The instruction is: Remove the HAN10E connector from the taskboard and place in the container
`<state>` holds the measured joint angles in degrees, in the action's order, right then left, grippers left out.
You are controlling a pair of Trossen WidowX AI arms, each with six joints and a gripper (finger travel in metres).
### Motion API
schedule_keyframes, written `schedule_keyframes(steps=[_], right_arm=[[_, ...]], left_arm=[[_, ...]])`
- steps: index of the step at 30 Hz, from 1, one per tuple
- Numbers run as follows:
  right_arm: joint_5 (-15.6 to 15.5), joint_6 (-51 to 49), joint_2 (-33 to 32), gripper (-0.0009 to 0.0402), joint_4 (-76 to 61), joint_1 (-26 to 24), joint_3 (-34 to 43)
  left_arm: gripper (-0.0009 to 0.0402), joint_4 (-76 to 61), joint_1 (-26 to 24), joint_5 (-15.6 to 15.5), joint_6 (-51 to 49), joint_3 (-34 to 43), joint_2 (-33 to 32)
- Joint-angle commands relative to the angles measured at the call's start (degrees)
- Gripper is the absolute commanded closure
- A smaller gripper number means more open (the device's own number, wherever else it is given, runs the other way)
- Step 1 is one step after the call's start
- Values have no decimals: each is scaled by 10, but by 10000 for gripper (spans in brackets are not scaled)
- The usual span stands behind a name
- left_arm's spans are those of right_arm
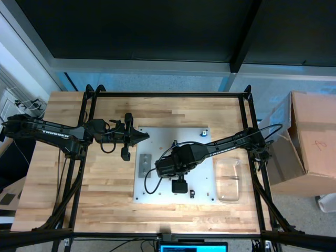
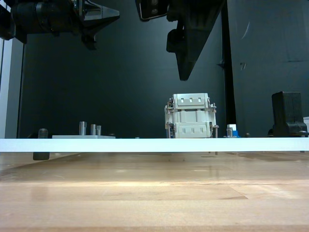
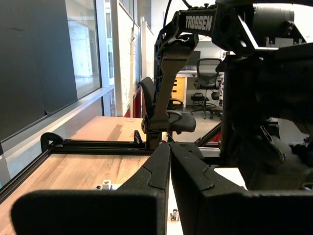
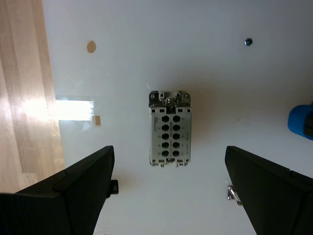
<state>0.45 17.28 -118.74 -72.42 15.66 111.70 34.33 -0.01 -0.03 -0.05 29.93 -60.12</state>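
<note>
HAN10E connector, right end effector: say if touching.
Apart: low view shows clear gap between right end effector and seated HAN10E connector. Left end effector hovers at board's edge.

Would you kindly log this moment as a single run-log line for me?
HAN10E connector: seated upright on taskboard | right pincer: open, above connector, not touching | left pincer: shut, raised over board's left edge

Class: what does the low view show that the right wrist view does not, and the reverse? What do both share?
Only the low view: the HAN10E connector side-on, upright in its seat; the left gripper, shut, high at left; metal posts. Only the right wrist view: the connector's ten-hole top, untouched between the open fingers of the right gripper. Both: connector, white taskboard, right gripper above it.
</note>
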Motion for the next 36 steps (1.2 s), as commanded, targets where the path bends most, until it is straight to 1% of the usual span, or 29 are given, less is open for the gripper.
schedule_keyframes(steps=[1, 15, 22, 25, 29, 32, 36], right_arm=[[1, 1, 0, 75, 8, 0, -6], [3, 0, 0, 75, 86, 0, -80], [16, 2, 0, 78, 122, 0, -115], [16, 2, 0, 94, 122, 0, -118], [21, 2, 0, 125, 125, 0, -118], [30, 2, 0, 155, 125, 0, -118], [30, 2, 0, 202, 126, 0, -118]], left_arm=[[393, 0, 0, 0, 0, 0, 0], [393, 0, 0, 0, 0, 0, 0], [393, 0, 0, 0, 0, 0, 0], [393, 0, 0, 0, 0, 0, 0], [393, 0, 0, 0, 0, 0, 0], [393, 0, 0, 0, 0, 0, 0], [393, 0, 0, 0, 0, 0, 0]])
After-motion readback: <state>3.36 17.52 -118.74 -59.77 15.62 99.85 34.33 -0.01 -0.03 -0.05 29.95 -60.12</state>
